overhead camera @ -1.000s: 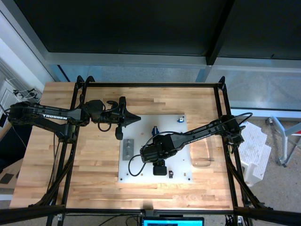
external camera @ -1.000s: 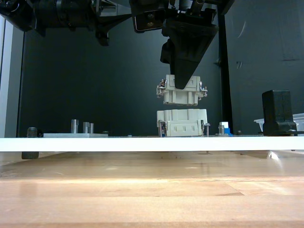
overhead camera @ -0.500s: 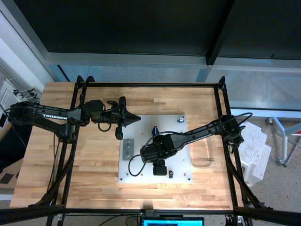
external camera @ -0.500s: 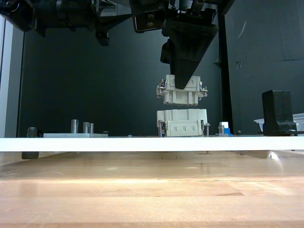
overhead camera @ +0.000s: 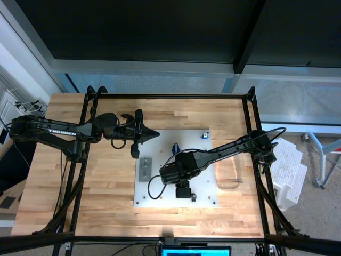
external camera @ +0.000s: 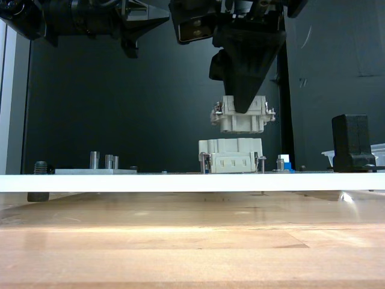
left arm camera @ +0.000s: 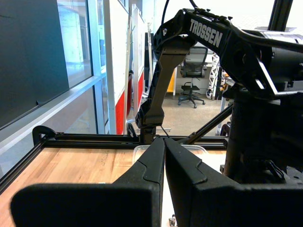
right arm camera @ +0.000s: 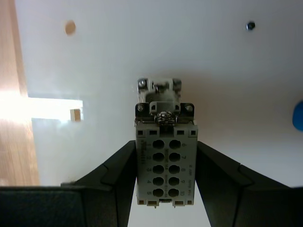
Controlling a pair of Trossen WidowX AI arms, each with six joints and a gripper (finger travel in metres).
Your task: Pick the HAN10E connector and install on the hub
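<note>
1. The HAN10E connector (external camera: 243,122) is held in the air just above the hub (external camera: 231,155), with a narrow gap between them; in the low view it is set slightly to the right of the hub.
2. From the right wrist camera, its ten contact holes (right arm camera: 165,165) are seen face-on, and part of the hub (right arm camera: 159,87) shows past its far end.
3. The connector is clamped on its two long sides by the right gripper (external camera: 243,107), its fingers (right arm camera: 118,175) parted only by the connector's width.
4. The hub is seated on the white board (overhead camera: 160,198), between the grey metal block (overhead camera: 144,169) and the small black part (overhead camera: 194,197). A blue connector (overhead camera: 175,148) stands farther back.
5. The left gripper (overhead camera: 154,133) is held high by the board's far left corner, well apart from the connector. Its fingers (left arm camera: 154,158) are pressed together, with nothing held.
</note>
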